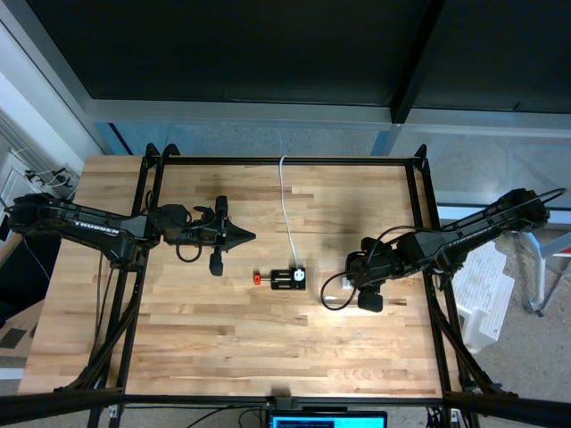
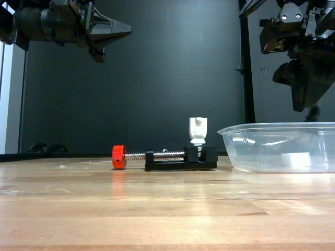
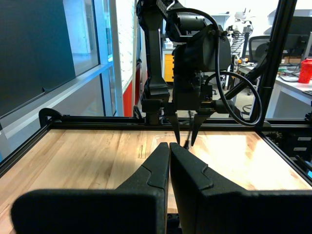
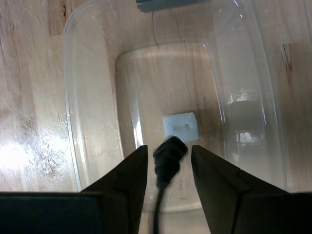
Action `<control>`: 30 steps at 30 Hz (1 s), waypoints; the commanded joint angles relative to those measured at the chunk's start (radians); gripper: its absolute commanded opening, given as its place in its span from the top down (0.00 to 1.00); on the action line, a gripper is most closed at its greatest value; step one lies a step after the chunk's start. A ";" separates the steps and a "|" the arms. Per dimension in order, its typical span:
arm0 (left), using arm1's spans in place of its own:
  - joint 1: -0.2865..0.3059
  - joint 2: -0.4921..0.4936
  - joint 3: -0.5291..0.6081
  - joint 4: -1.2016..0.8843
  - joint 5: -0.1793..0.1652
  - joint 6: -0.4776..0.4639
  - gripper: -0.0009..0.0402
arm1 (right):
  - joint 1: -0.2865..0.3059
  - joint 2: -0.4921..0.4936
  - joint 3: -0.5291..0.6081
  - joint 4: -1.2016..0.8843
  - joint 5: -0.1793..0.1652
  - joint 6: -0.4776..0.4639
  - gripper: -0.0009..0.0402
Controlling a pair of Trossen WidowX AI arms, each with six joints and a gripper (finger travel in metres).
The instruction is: Remove the power plug from the receptacle and place in the container
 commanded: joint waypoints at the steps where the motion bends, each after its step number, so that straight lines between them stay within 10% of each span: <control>1: 0.000 0.000 0.000 0.000 0.000 0.000 0.98 | 0.001 0.001 0.001 0.000 0.000 0.001 0.63; 18: 0.000 0.000 0.000 0.000 0.000 0.000 0.98 | -0.002 0.000 0.058 0.003 0.003 -0.008 0.62; 23: 0.000 0.000 0.000 0.000 0.000 0.000 0.98 | -0.023 -0.014 0.086 0.055 0.097 -0.088 0.62; 30: 0.000 0.000 0.000 0.000 0.000 0.000 0.98 | -0.089 -0.041 0.085 0.300 0.094 -0.224 0.68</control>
